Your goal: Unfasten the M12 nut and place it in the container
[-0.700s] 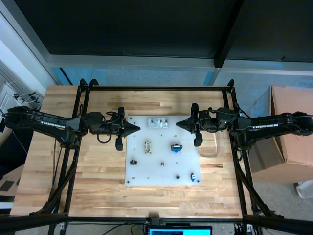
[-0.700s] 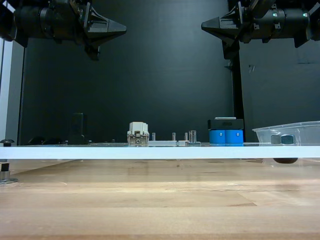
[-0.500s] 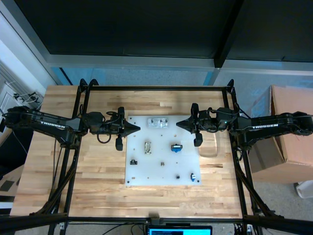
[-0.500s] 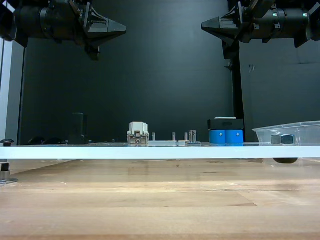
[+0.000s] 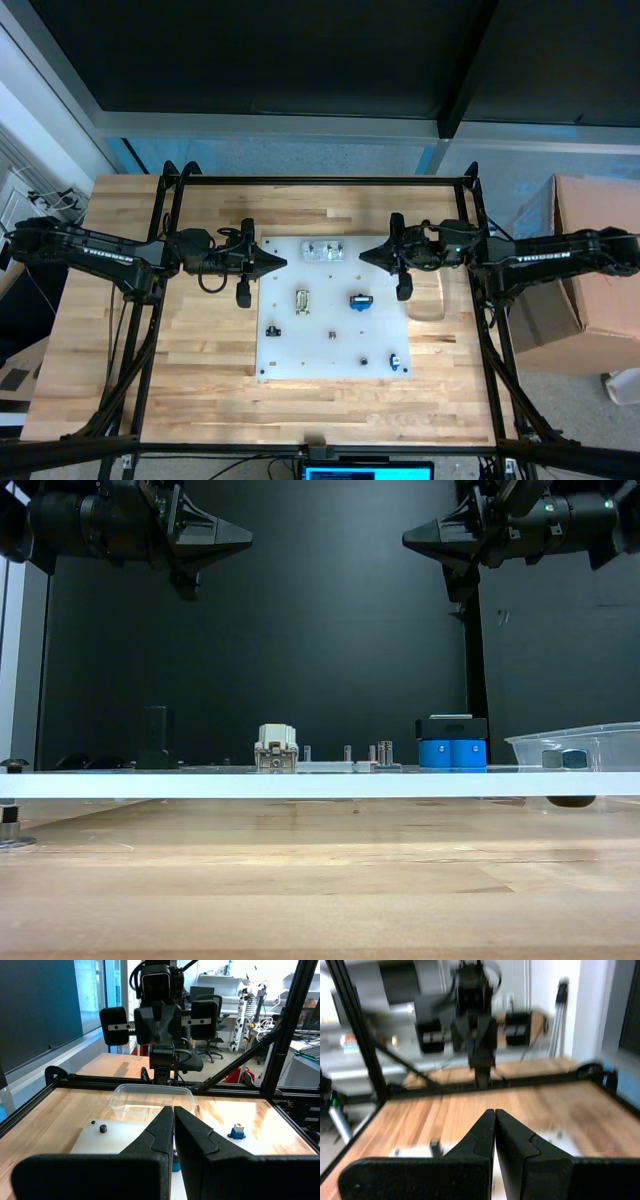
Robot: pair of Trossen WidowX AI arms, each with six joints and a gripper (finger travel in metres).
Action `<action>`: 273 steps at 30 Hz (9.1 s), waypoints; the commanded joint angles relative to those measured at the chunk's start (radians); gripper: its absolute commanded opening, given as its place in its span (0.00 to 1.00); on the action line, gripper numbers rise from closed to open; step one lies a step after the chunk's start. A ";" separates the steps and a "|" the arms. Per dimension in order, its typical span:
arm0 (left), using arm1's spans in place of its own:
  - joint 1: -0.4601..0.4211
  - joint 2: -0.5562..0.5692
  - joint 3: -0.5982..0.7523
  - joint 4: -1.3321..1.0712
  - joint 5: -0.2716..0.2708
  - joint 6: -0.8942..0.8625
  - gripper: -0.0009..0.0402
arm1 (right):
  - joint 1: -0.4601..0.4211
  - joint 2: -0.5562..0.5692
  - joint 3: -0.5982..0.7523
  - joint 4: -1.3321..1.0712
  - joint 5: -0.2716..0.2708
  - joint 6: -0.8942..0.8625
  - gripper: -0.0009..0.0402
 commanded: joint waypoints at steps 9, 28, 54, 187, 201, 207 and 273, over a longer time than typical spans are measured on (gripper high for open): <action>0.000 0.000 0.000 0.000 0.000 0.000 0.02 | 0.226 0.169 0.334 -0.703 0.166 0.203 0.02; 0.000 0.000 0.000 0.000 0.000 0.000 0.02 | 0.426 0.641 0.864 -1.423 0.100 0.534 0.02; 0.000 0.000 0.000 0.000 0.000 0.000 0.02 | 0.465 0.875 1.083 -1.577 0.076 0.658 0.43; 0.000 0.000 0.000 0.000 0.000 0.000 0.02 | 0.519 0.910 0.913 -1.388 0.118 -0.534 0.27; 0.000 0.000 0.000 0.000 0.000 0.000 0.02 | 0.534 0.867 0.803 -1.221 -0.006 0.333 0.02; 0.000 0.000 0.000 0.000 0.000 0.000 0.02 | 0.545 0.900 0.803 -1.191 -0.006 0.401 0.02; 0.000 0.000 0.000 0.000 0.000 0.000 0.02 | 0.541 0.943 0.856 -1.220 -0.003 0.462 0.02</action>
